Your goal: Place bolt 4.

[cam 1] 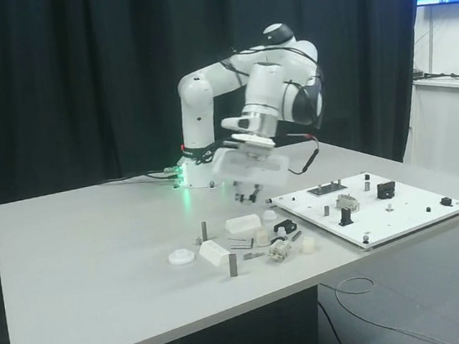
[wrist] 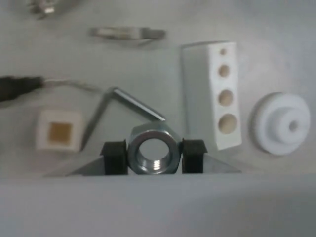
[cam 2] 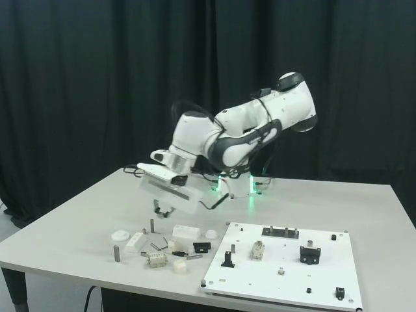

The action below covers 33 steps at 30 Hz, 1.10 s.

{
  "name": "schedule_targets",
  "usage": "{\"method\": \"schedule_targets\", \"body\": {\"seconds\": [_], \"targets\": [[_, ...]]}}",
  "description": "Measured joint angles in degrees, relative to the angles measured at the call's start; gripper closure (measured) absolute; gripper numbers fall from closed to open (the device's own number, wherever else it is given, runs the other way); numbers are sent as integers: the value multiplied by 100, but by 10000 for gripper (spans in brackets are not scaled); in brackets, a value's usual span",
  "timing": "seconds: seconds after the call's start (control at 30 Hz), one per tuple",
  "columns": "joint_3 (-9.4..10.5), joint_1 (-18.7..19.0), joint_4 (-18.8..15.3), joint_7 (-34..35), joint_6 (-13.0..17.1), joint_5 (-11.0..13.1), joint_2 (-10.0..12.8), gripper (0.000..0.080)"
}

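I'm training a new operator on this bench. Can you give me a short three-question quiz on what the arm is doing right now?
1. True or false: the gripper is shut on a nut.
2. How many holes show in the white block lying on the table?
3. Is the gripper A) resting on the white board, or B) in the air above the loose parts?

Key:
1. True; the black fingers press on both sides of the nut.
2. Four.
3. B.

Even overhead light, blurred wrist view
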Motion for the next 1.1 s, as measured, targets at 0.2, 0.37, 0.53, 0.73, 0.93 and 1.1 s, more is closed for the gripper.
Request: {"method": "schedule_targets", "body": {"seconds": [0.2, 0.37, 0.53, 0.73, 0.93, 1.1], "targets": [[2, -428, 1, 75, -248, 602, 164, 565], [10, -747, 7, 576, -391, 931, 310, 565], [76, -1023, 49, 1036, -417, 1032, 343, 565], [169, -1347, 165, 1579, -417, 1221, 363, 565], [280, -1677, 376, 2029, -418, 1391, 406, 565], [402, -1994, 638, 2141, -421, 1500, 456, 565]]}}
